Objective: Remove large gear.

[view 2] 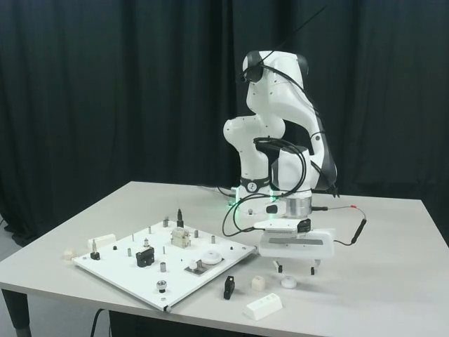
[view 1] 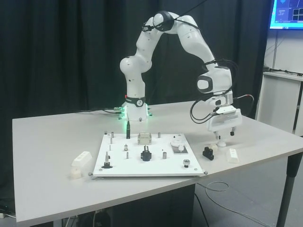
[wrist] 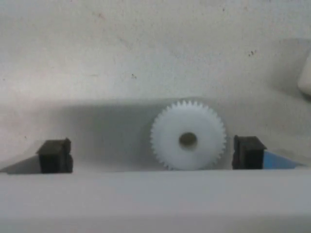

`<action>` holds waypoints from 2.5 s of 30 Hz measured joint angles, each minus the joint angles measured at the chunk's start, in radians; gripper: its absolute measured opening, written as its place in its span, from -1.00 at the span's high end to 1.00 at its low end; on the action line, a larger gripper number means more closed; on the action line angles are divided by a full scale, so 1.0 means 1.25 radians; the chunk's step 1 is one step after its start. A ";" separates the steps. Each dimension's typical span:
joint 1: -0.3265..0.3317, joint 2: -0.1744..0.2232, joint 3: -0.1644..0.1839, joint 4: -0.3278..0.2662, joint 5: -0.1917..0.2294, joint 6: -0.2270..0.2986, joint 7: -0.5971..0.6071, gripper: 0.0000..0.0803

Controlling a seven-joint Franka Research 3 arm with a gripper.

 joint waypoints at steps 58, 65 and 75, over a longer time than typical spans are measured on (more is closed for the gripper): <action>0.005 -0.053 -0.042 0.023 -0.100 -0.148 0.155 -0.99; -0.005 -0.073 -0.079 0.016 -0.128 -0.196 0.164 -0.99; -0.064 -0.106 -0.094 -0.014 -0.187 -0.224 0.162 -0.99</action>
